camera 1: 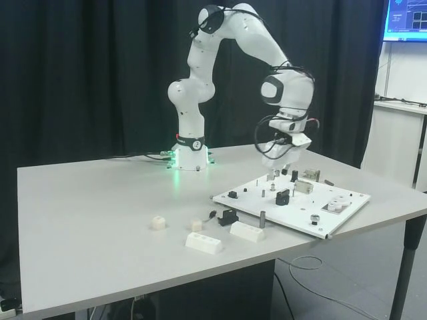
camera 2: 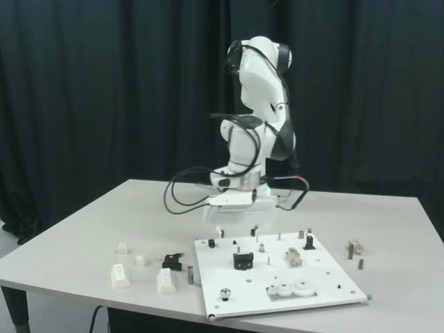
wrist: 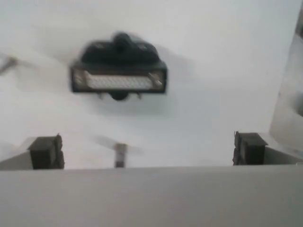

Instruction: Remove square peg 2.

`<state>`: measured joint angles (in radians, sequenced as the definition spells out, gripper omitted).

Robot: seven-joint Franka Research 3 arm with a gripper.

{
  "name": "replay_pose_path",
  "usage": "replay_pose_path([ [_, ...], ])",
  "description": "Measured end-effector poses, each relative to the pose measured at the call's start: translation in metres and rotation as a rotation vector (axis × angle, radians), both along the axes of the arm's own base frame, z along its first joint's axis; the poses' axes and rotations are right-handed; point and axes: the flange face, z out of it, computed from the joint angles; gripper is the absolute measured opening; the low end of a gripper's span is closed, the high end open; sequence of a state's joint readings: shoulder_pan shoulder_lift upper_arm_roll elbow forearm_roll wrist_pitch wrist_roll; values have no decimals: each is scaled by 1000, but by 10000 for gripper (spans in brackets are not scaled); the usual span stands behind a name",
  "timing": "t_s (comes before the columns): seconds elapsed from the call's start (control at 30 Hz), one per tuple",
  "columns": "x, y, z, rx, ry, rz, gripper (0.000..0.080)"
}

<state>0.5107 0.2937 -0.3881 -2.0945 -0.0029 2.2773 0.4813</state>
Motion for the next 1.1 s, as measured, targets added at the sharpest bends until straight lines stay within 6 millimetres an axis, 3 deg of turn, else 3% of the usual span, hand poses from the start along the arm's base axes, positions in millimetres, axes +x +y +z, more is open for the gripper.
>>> replay_pose_path([
  [0.43,-19,-27,-32,32,32,12,800],
  [1.1,-51,-20,-68,53,20,31,800],
])
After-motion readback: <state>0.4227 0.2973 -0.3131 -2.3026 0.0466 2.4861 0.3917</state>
